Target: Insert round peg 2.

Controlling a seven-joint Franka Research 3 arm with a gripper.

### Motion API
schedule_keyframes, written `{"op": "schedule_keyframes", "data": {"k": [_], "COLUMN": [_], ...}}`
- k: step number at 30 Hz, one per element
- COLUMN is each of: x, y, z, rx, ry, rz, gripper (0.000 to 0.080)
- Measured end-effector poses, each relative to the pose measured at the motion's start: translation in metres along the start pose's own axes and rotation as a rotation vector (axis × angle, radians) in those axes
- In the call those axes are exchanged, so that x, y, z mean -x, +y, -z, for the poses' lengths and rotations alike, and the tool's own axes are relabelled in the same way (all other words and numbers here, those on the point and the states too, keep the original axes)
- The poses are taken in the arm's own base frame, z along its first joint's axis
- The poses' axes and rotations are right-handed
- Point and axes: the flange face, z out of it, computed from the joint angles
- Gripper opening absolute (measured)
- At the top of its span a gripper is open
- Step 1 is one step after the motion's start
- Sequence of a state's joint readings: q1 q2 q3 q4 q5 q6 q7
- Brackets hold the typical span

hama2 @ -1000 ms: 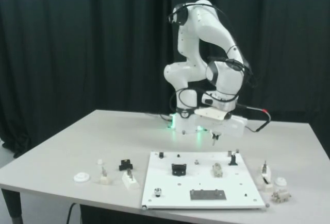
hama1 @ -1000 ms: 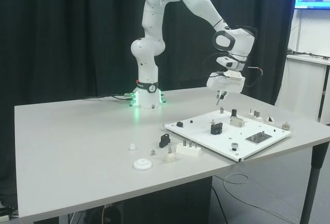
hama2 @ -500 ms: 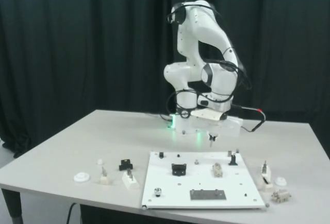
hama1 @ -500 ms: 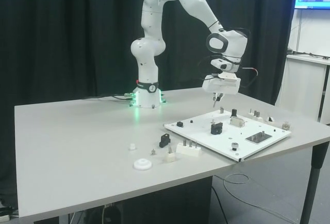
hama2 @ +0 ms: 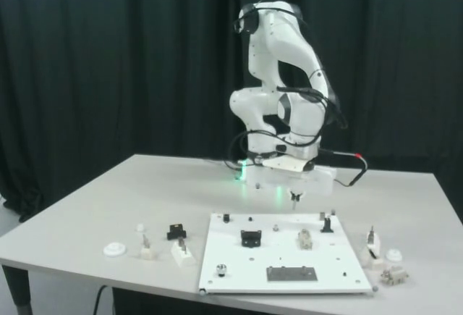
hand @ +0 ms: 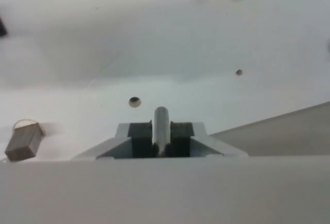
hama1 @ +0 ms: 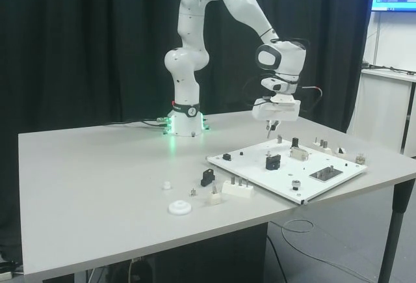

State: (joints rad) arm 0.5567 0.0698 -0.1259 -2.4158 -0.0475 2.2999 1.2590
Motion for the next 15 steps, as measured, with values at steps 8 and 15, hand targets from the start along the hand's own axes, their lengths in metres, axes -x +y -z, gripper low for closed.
{"op": "schedule_keyframes", "data": {"k": [8,15], "x": [0.0052,0.0066], "y": [0.0017,0.0024], "z": [-0.0063,-0.0085], "rx": [-0.013,-0.021], "ry": [-0.016,-0.025], "rz": [-0.003,-0.013], "gripper": [0.0068,0.0068]}}
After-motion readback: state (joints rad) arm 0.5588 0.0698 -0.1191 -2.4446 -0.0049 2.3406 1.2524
